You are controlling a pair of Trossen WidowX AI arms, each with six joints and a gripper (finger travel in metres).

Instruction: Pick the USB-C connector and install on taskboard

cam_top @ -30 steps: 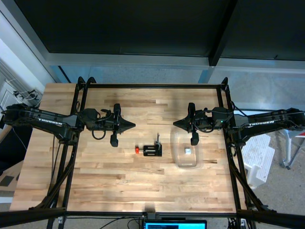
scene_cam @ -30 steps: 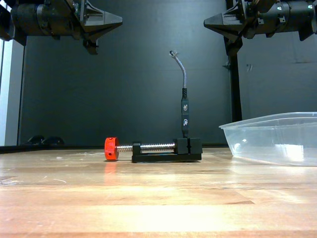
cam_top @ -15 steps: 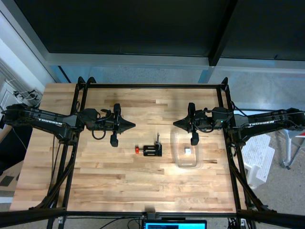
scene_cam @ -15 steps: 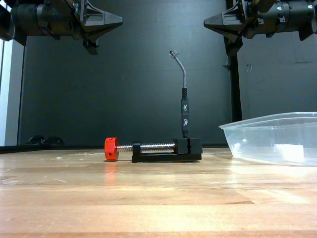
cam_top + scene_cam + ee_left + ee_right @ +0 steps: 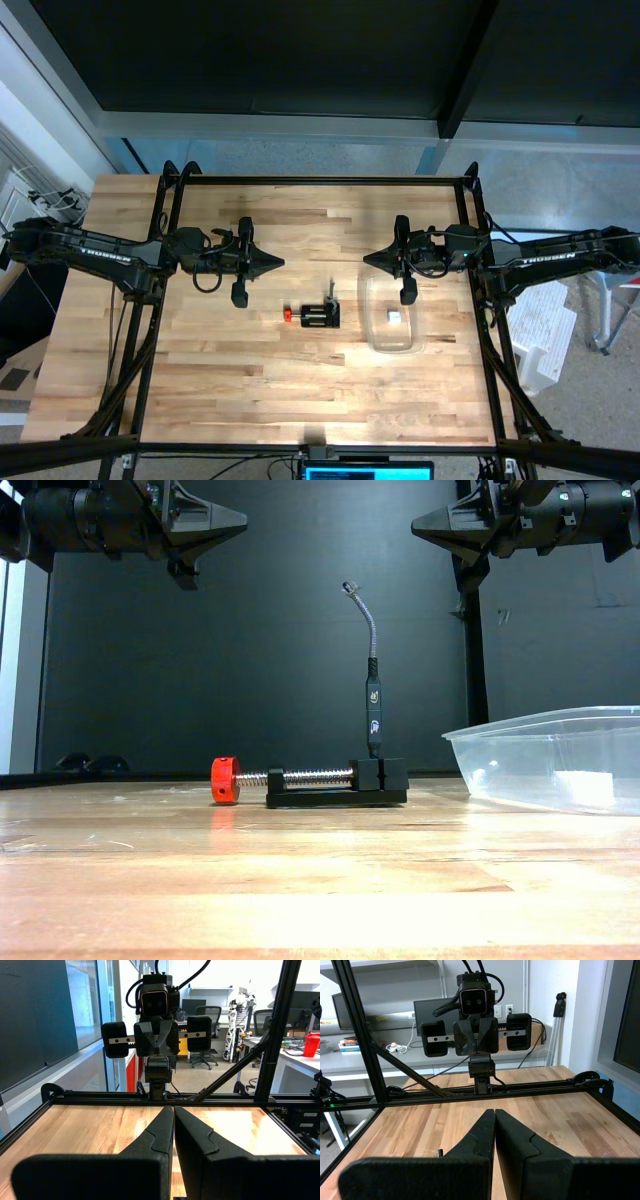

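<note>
black left end effector (image 5: 173, 1109) & right end effector (image 5: 494, 1111), closed, empty, aloft

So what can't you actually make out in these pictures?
- White piece in the clear tray: too small in the high view, blurred through the tray wall in the low view.
- Cable's lower end: hidden by the taskboard, low view.
- Wrist views: the shut left gripper and right gripper, held high, block the table beneath them.
</note>
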